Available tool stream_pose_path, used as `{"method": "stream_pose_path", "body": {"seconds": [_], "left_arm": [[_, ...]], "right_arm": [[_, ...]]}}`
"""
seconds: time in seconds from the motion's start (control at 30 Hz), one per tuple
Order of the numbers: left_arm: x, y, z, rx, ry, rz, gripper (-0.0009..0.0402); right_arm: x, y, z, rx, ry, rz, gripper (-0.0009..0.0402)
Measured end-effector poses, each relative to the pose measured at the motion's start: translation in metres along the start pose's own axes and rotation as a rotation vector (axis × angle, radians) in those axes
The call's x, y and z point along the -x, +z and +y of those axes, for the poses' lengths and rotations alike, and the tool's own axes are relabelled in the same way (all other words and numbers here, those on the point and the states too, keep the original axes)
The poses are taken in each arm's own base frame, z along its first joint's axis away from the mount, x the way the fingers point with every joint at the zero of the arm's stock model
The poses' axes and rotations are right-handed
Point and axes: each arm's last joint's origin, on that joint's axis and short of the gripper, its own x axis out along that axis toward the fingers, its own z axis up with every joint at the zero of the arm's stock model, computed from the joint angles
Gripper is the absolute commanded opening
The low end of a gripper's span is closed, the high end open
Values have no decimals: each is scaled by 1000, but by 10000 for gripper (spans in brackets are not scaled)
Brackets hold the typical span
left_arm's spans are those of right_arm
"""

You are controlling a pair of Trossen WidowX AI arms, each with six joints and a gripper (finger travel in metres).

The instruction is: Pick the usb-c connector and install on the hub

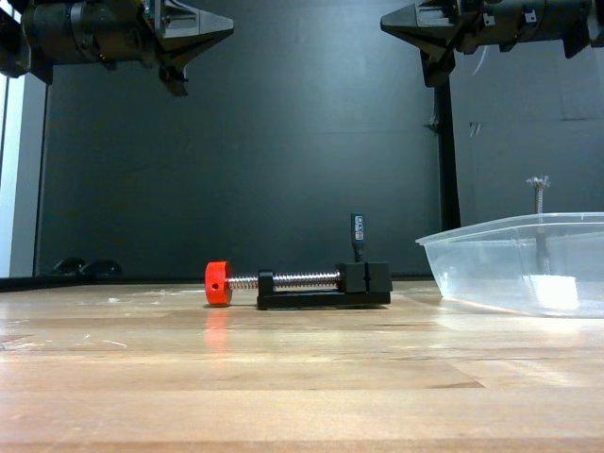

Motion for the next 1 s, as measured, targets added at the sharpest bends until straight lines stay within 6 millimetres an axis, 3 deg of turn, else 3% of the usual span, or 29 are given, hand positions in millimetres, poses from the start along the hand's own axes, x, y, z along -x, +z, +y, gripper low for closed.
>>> {"method": "stream_pose_path", "body": {"seconds": [0.4,0.63,1.0], "left_arm": [[0,0,0,0,0,0,0],[0,0,0,0,0,0,0],[0,0,0,0,0,0,0]], "right_arm": [[0,2,1,22,36,-15,0],[1,-1,2,-107,70,17,0],[7,-2,9,-154,49,332,0]]}}
